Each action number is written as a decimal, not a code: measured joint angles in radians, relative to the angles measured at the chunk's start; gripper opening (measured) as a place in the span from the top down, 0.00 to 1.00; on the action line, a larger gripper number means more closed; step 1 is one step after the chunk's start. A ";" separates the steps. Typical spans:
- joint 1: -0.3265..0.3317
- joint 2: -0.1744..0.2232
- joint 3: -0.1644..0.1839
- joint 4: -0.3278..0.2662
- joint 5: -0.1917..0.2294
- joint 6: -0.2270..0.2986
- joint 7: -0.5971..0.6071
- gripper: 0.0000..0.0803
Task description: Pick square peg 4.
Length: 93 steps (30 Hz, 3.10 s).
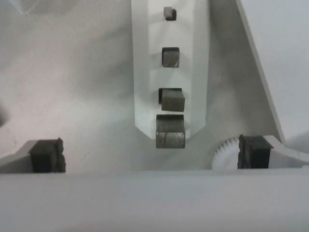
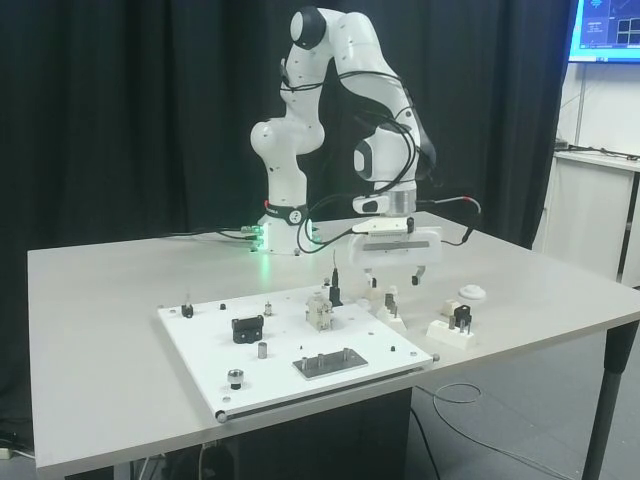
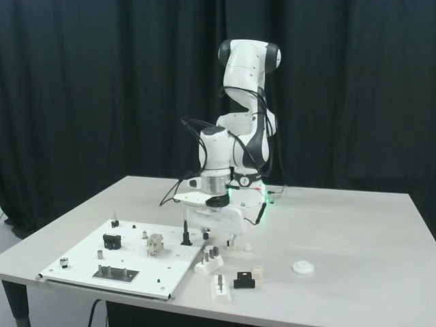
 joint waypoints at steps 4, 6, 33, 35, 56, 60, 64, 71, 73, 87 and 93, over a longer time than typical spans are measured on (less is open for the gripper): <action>0.000 0.000 0.000 -0.004 0.000 0.000 0.000 0.00; 0.000 0.001 0.000 -0.005 0.000 0.000 0.000 0.00; 0.000 0.038 0.000 -0.002 -0.014 0.000 -0.004 0.00; 0.000 0.041 0.000 -0.001 -0.014 0.000 -0.006 0.00; 0.000 0.076 0.010 0.015 -0.012 0.012 -0.012 0.00; -0.001 0.080 0.010 0.015 -0.012 0.015 -0.011 0.00; -0.001 0.083 0.011 0.015 -0.012 0.017 -0.013 0.00; -0.001 0.087 0.012 0.016 -0.012 0.021 -0.013 0.35; -0.001 0.088 0.012 0.017 -0.012 0.022 -0.013 0.35; -0.005 0.091 0.015 0.022 -0.011 0.022 -0.012 0.81; -0.008 0.088 0.015 0.030 -0.010 0.017 -0.008 0.81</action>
